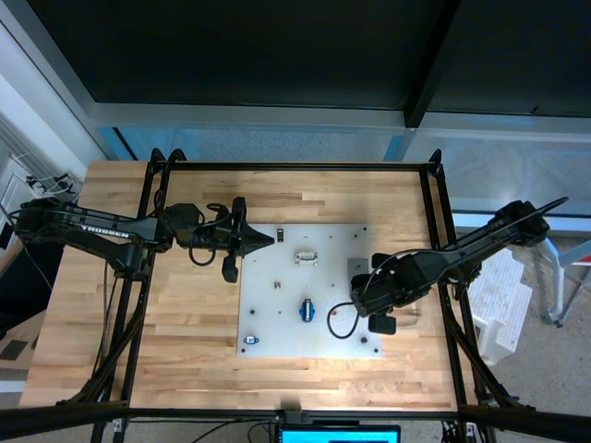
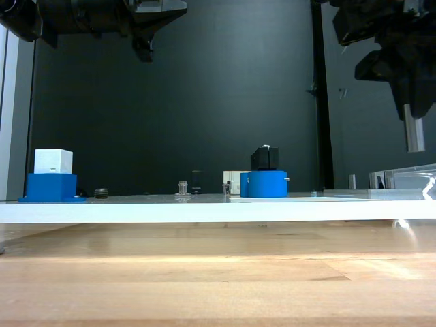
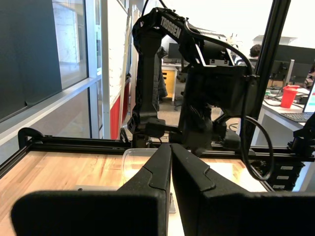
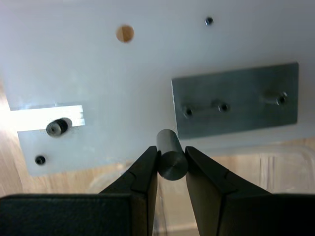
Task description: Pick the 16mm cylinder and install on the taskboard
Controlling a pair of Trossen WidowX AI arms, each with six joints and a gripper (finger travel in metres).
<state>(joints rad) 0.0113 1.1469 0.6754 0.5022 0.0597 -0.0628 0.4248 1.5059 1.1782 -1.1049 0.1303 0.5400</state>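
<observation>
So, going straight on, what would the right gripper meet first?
Probably the white plastic taskboard, beside its grey metal block; the right gripper holds the silvery metal cylinder. The left gripper hangs above the board's left edge.

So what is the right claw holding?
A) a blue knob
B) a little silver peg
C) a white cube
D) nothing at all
B: the right claw pinches the 16mm cylinder above the taskboard, near the grey metal block. The left claw is shut and empty, up over the board's far left corner.
</observation>
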